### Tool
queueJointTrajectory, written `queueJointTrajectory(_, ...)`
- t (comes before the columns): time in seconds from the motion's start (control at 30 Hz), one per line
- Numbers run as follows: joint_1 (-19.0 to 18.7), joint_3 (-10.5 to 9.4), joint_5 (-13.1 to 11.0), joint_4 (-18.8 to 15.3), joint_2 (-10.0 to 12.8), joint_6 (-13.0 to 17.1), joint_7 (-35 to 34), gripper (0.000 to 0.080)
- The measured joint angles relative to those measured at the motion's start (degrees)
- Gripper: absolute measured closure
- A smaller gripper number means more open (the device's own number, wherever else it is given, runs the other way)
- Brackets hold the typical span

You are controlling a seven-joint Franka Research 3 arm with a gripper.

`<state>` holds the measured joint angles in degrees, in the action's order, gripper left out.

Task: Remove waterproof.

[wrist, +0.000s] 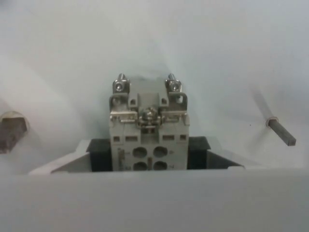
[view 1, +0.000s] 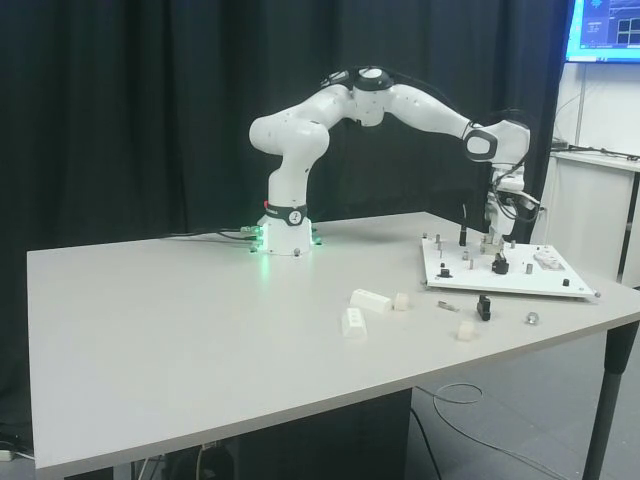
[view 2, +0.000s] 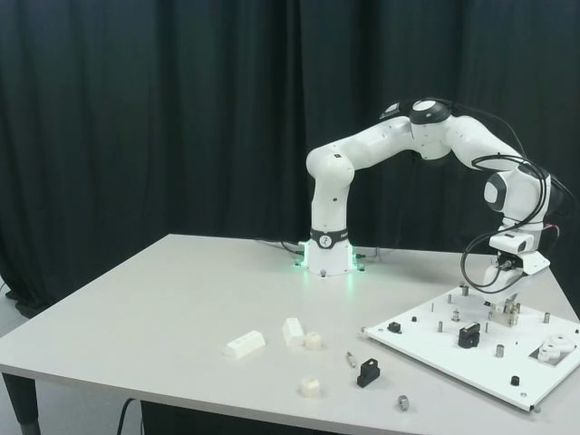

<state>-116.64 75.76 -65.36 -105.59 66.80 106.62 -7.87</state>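
Note:
The waterproof connector [wrist: 148, 121] is a grey-white block with two screws on top, standing upright on the white board [view 2: 435, 349] near its far right side. My gripper [wrist: 149, 154] is down over it, and the black pads [wrist: 100, 154] press flush on both of its sides with no gap showing. In the room views the gripper [view 2: 506, 294] points straight down at the connector [view 2: 505, 315], at the end of the arm stretched out over the board [view 1: 520, 280]. The lower part of the connector is hidden behind the gripper.
A thin peg [wrist: 282, 131] and a round socket [wrist: 10, 133] stand on the board on either side of the connector. Other small black and white fittings sit on the board. Loose white blocks [view 2: 245, 344] [view 2: 293, 330] and a black part [view 2: 368, 372] lie on the grey table.

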Motion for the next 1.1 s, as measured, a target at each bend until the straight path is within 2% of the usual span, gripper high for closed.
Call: queueJointTrajectory(1.1, 0.0, 0.26, 0.0, -0.2, -0.7, -0.1, 0.0, 0.0488)
